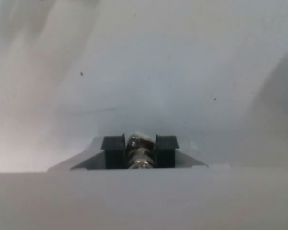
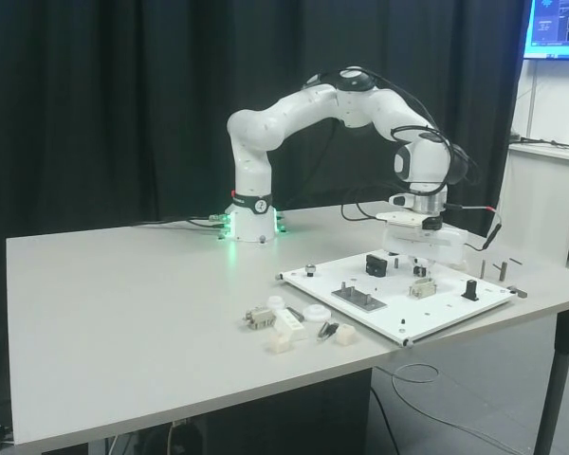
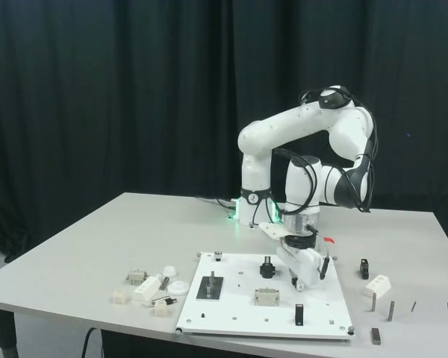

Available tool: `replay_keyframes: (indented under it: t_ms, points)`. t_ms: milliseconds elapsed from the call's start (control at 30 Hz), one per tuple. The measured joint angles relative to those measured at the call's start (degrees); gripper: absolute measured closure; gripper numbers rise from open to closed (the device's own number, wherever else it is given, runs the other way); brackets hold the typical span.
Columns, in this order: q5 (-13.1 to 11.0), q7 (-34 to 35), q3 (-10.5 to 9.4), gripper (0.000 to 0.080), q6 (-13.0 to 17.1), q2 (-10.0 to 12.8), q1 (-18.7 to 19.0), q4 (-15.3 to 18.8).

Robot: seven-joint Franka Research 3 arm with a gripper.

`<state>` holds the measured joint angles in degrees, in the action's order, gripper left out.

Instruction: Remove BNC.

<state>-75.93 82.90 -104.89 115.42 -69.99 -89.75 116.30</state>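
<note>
Between our two black fingertip pads [image 1: 113, 151] sits the small ribbed metal BNC connector [image 1: 140, 152], and our gripper [image 1: 140, 153] is closed down onto its barrel, one pad on each side. Below the fingers lies the white assembly board [image 2: 436, 318]; whether the connector has left its socket we cannot tell. We judge it light, rigid and slick on its metal skin, so the knurled collar is the place to hold, gripping squarely to stop it twisting free.
</note>
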Motion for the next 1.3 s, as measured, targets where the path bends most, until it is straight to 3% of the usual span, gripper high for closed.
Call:
replay_keyframes:
  t_ms: [333, 1300]
  points:
    - [0.0, -2.7, 0.04, 0.0670, 0.0, 0.0, 0.0, -0.1]
    - [-0.6, -26.8, 0.03, 0.0672, 0.0, 0.0, -0.1, -0.1]
